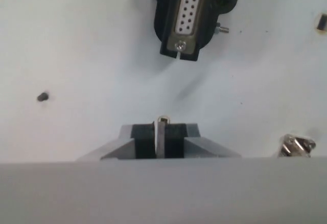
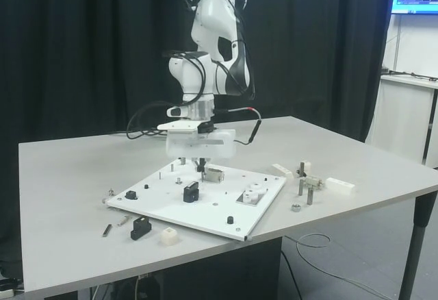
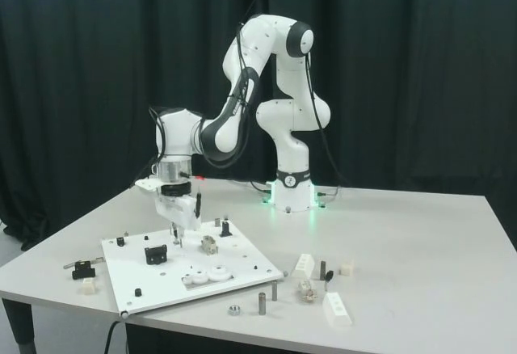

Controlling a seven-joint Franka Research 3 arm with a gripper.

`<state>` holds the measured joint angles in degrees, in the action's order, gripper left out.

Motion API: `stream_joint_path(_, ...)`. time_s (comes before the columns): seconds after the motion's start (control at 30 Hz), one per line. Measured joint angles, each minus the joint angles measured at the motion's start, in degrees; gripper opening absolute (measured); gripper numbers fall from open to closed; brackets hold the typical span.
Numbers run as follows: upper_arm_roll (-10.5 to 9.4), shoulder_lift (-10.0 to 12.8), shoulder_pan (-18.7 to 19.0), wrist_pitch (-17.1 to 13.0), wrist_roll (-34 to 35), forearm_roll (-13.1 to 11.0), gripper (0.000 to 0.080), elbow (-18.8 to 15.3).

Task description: Place square peg 1.

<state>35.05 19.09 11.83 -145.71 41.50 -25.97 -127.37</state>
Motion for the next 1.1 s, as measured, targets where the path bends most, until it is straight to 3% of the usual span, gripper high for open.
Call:
stream_joint_path(0.37, 0.81, -2.49, 0.02, 2.28, 0.00, 2.34, 0.0036, -0.01)
stream_joint_path(1.1, 0.87, -3.82, 0.30, 3.26, 0.00, 3.66, 0.0035, -0.01)
